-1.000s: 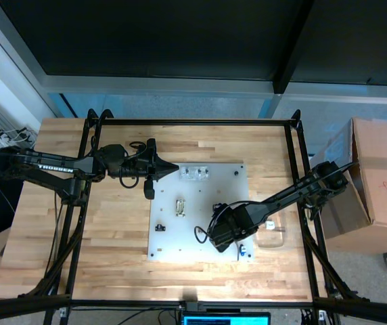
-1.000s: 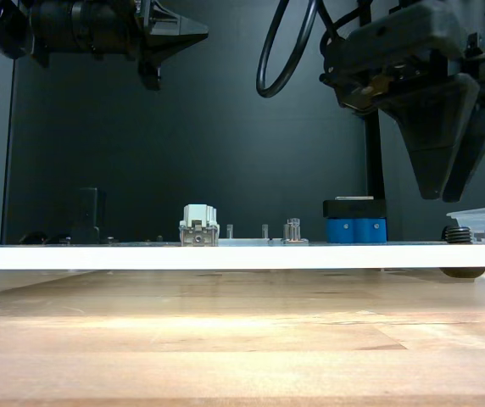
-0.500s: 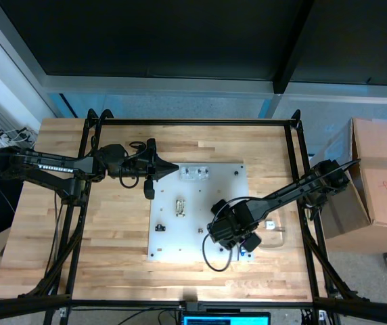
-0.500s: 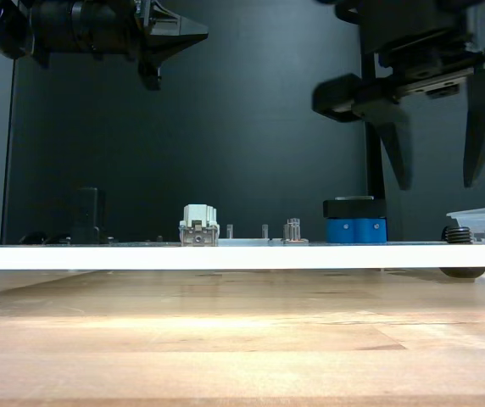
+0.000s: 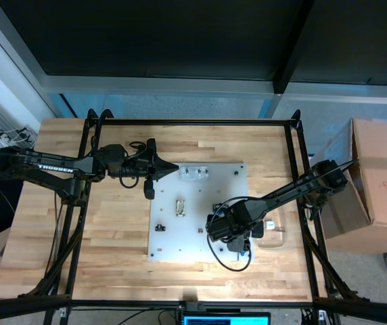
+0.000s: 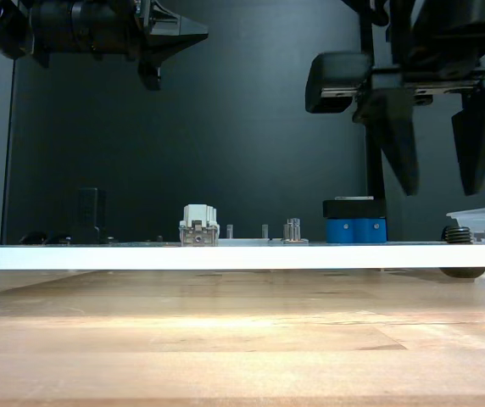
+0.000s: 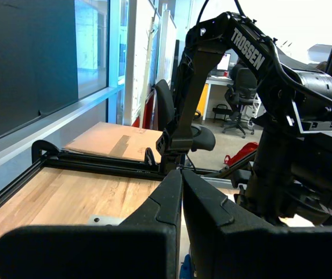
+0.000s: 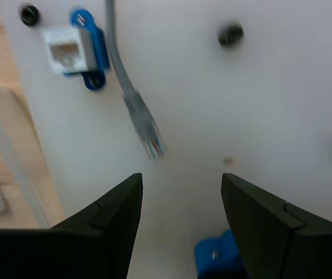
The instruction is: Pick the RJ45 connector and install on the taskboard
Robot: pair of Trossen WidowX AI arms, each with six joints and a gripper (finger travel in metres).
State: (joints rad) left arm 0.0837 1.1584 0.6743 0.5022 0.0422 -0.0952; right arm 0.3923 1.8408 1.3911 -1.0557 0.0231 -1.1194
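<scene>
left gripper [image 5: 173,166]: held level, high above the far left corner of the taskboard. Its fingers [image 7: 154,215] are pressed together tip to tip with nothing between them. The left wrist view shows only a thin seam there. The low view cuts off most of its arm.
taskboard [image 5: 180,247]: a white plate. The low view shows only its near edge, with a grey-white housing [image 6: 198,227] and a blue block [image 6: 355,229] standing on it.
RJ45 connector [image 8: 145,132]: free of both grippers and clear of its seat. It lies beyond the fingertips of the right gripper [image 6: 439,191], between the lines of its two fingers, nearer one and touching neither. Only the right wrist view shows it; in the high view the right gripper covers it, and in the low view it cannot be made out. Its long axis runs slantwise across the board, contact end toward the fingers and cable end away. The tip is blurred, so whether it rests flat on the board cannot be told.
cable [image 8: 115,64]: grey, running from the connector away from the fingers, just beside the socket, until the frame cuts it off.
RJ45 socket [image 8: 67,49]: white, in a blue mount, farther from the fingertips than the connector and apart from it.
right gripper: pointing down over the near right part of the board, fingers spread wide and holding nothing, tips well above the board in the low view.
clear tray [image 6: 484,216]: outside the right-hand finger, cut off by the frame.
</scene>
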